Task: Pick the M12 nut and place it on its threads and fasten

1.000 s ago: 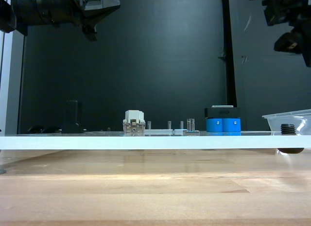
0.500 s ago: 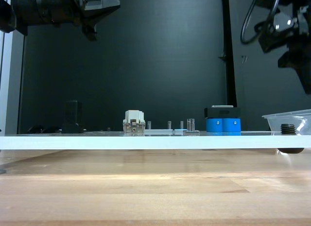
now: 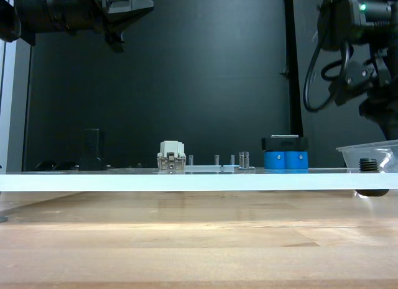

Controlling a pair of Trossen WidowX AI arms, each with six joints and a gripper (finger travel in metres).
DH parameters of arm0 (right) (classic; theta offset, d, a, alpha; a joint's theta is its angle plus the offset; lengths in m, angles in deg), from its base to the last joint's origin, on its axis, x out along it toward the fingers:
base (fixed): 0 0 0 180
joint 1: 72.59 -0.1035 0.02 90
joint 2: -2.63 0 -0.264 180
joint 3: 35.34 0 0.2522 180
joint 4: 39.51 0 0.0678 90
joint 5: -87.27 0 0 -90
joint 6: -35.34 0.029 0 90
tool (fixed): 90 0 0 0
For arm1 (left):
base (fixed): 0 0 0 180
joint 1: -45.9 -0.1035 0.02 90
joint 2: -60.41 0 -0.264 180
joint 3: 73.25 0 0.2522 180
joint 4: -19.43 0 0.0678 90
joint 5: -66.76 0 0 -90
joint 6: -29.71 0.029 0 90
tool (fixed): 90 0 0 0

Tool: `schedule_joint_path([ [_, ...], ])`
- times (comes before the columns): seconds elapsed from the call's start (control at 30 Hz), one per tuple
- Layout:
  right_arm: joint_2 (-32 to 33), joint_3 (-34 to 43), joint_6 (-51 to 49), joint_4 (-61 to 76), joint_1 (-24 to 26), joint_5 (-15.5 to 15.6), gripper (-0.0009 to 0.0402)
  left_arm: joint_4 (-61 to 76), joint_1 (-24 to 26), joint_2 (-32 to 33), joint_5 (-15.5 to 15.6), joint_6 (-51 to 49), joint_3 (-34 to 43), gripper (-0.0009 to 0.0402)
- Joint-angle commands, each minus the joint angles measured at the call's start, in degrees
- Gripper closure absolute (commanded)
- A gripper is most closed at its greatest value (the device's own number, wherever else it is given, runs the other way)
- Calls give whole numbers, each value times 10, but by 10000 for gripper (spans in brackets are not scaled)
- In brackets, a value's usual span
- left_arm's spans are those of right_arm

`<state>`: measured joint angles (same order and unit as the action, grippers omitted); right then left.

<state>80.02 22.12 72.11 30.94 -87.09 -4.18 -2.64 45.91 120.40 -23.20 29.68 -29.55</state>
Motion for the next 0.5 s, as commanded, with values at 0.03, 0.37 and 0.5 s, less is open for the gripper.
schedule_joint_path([
  [0.03,12,-15,0,-19,0,-3,104,0,0,0,0,0,0,393],
  [0.37,42,-48,1,-80,0,-4,132,0,0,0,0,0,0,393],
  [0.5,42,-50,1,-80,0,-4,150,0,0,0,0,0,0,393],
])
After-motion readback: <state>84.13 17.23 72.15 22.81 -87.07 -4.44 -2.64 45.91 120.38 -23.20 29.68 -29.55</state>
